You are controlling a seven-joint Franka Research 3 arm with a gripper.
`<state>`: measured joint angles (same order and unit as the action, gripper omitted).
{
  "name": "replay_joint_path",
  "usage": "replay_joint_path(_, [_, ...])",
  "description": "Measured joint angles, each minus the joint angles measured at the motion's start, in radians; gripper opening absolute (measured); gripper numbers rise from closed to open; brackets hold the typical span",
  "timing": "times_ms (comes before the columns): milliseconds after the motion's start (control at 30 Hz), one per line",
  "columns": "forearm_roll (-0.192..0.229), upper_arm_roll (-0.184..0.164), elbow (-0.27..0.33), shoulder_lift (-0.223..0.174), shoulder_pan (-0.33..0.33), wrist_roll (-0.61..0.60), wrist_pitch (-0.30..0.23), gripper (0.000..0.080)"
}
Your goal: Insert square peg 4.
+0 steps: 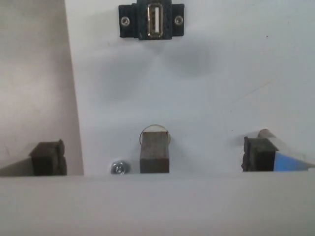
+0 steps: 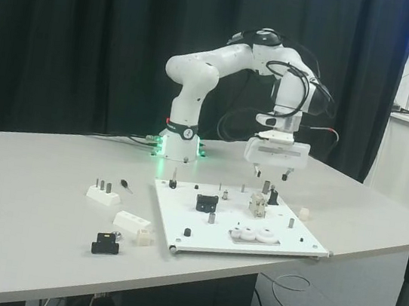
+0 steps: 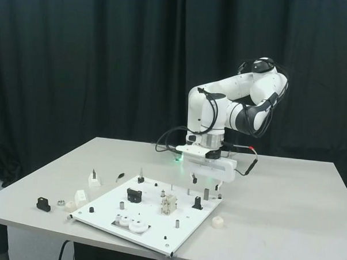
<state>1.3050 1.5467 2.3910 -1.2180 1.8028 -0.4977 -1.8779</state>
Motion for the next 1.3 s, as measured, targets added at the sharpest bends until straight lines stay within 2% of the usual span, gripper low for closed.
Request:
replay_joint_path(933, [-0.025,0.017,-0.001,0.0,-0.001,0.009,0.003,0.08])
replay_joint_path(1300, [-0.063,0.016,0.004,0.0,-0.003,0.011,0.003,0.08])
